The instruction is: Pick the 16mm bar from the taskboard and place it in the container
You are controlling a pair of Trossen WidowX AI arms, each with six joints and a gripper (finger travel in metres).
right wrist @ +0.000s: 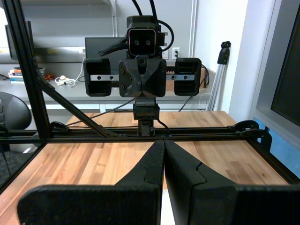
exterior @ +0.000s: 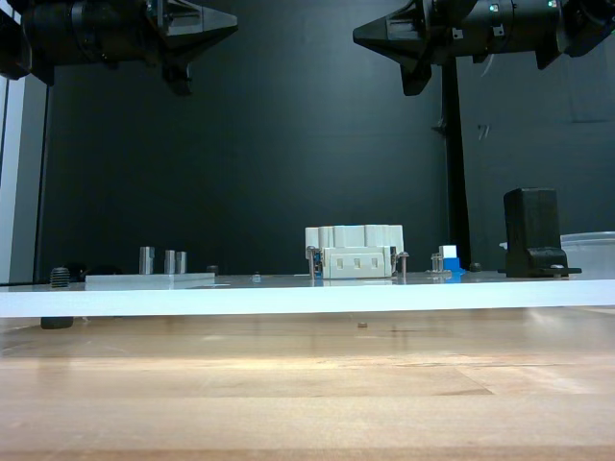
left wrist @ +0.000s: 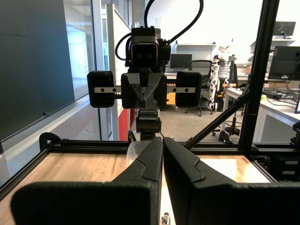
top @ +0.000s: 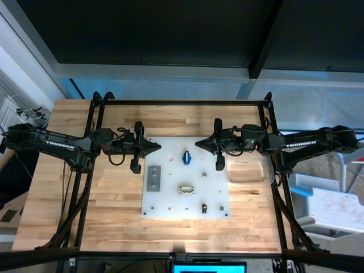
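Observation:
The white taskboard lies mid-table and carries a grey block, a blue knob, a metal connector and a small black piece. Short pale pegs stand up from the grey block; I cannot tell which one is the 16mm bar. The clear container sits just right of the board. My left gripper hovers high over the board's far left corner, shut and empty. My right gripper hovers over the far edge near the knob, also shut and empty.
A black frame runs along the table's far side and down both flanks. Both arms hang well above the board, their tips facing each other. A monitor edge shows at the near side.

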